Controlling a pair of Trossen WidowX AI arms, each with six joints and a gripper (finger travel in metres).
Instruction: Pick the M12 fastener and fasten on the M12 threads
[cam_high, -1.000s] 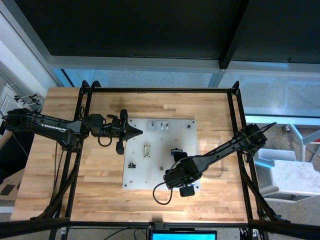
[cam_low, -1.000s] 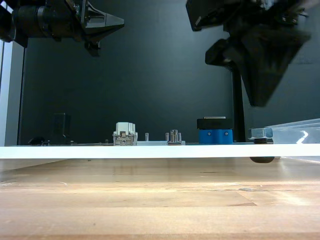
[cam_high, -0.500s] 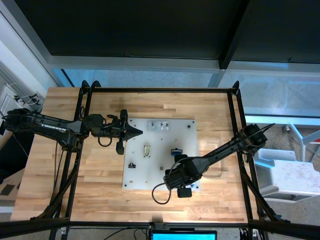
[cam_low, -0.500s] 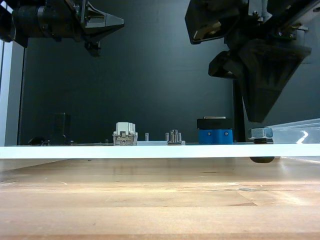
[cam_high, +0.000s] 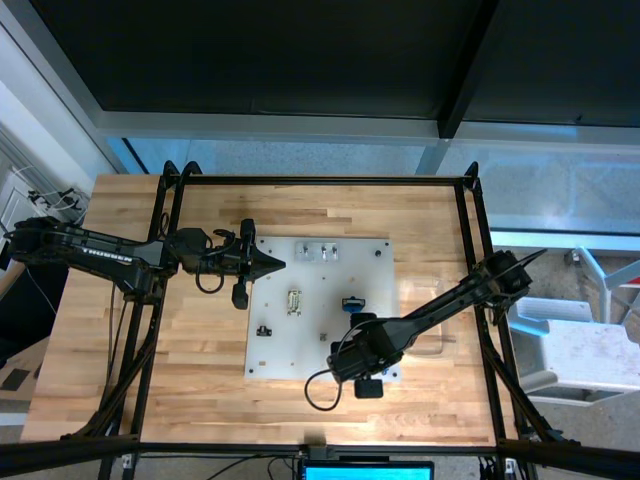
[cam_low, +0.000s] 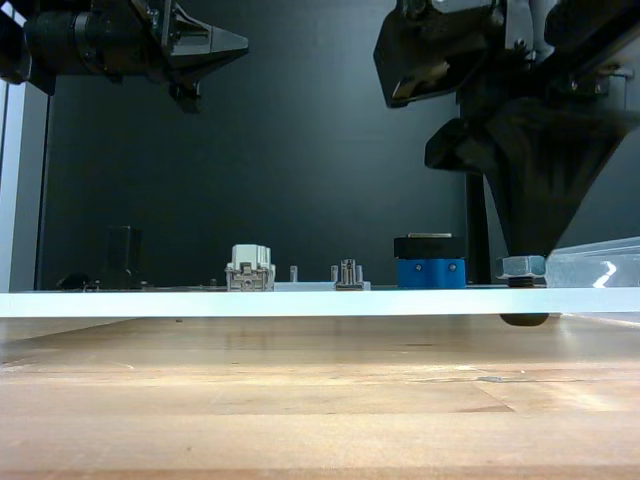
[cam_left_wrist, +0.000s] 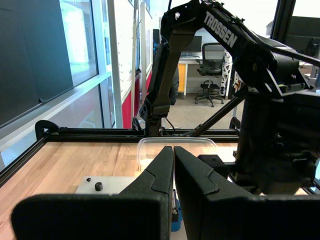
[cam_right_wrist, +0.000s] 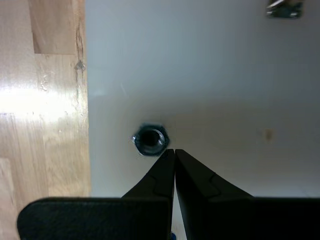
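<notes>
The M12 fastener (cam_right_wrist: 150, 139) is a small silver hex nut with a dark bore, lying on the white board (cam_right_wrist: 225, 75) near its wooden edge. In the low view the nut (cam_low: 522, 266) sits on top of a short black stud (cam_low: 520, 283). My right gripper (cam_right_wrist: 171, 151) is shut with nothing between its fingers, its tips just beside the nut's rim. From the low view the right gripper (cam_low: 527, 250) points straight down onto the nut's top. In the high view the right gripper (cam_high: 365, 362) hides the nut. My left gripper (cam_high: 270, 265) hangs shut at the board's far left edge.
A blue-and-black block (cam_low: 430, 270) stands mid-board, with a grey connector (cam_low: 250, 270) and a small silver post (cam_low: 347, 273) to its left. The clear tray (cam_low: 600, 262) lies behind the nut at the right. A black post (cam_low: 475, 215) rises behind the right gripper.
My right gripper has come down, and its tips now reach the nut's top. The nut has stayed in place. The left arm has not moved.
</notes>
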